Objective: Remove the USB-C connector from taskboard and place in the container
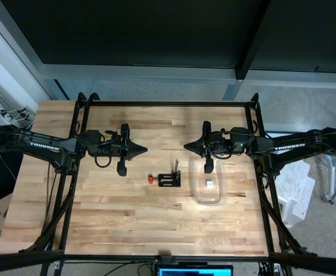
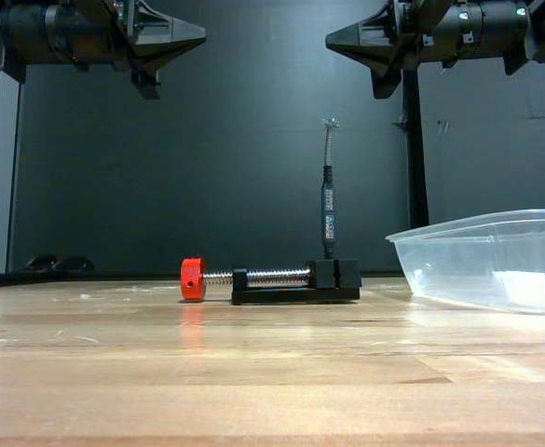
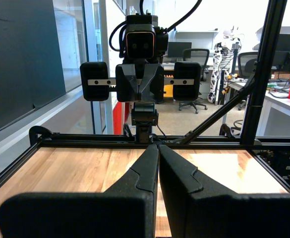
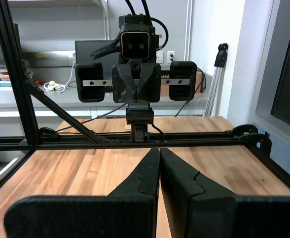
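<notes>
Above the taskboard [image 2: 295,279], nothing is grasped yet.
Left gripper [image 1: 143,150] and right gripper [image 1: 186,146] hover pinched together, empty (USB-C connector [image 2: 328,216] seemingly stands clamped for access).

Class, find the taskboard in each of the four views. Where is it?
High view: taskboard mid-table, left of container; shut left gripper and right gripper hover beyond.
Low view: centre, on the tabletop.
Left wrist view: absent.
Right wrist view: absent.
Landmark: its red knob, left end.

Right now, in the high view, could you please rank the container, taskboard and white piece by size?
1. Container.
2. Taskboard.
3. White piece, inside the container.
Left gripper and right gripper hang shut above the table, touching none.
</notes>
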Robot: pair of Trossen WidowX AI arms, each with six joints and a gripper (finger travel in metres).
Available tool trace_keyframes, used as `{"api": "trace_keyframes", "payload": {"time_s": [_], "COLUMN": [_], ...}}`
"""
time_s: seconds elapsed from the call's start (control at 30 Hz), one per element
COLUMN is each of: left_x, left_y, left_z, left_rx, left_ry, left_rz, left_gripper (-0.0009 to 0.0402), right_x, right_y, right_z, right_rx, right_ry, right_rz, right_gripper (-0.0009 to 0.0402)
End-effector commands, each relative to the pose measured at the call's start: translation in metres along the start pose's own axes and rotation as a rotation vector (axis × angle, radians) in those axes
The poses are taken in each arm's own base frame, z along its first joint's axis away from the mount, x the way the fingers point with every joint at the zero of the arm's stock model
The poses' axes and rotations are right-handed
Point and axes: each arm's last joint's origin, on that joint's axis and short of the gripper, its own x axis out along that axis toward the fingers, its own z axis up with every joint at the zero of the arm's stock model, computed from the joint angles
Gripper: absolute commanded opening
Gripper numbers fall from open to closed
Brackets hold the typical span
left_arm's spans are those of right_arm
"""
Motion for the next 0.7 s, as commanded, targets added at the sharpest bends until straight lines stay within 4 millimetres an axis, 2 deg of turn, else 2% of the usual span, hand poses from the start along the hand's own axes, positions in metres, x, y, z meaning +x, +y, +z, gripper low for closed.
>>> {"api": "trace_keyframes", "payload": {"time_s": [0.03, 0.33, 0.7], "left_x": [0.0, 0.0, 0.0], "left_y": [0.0, 0.0, 0.0], "left_z": [0.0, 0.0, 0.0], "left_rx": [0.0, 0.0, 0.0], "left_ry": [0.0, 0.0, 0.0], "left_rz": [0.0, 0.0, 0.0], "left_gripper": [0.0, 0.0, 0.0], "right_x": [0.001, 0.001, -0.006], "right_y": [0.0, 0.003, 0.007], "right_z": [0.002, 0.017, 0.024], "right_rx": [0.011, -0.016, -0.017], "right_ry": [0.047, 0.377, 0.626], "right_rz": [-0.001, 0.02, 0.019], "right_gripper": [0.0, 0.0, 0.0]}}
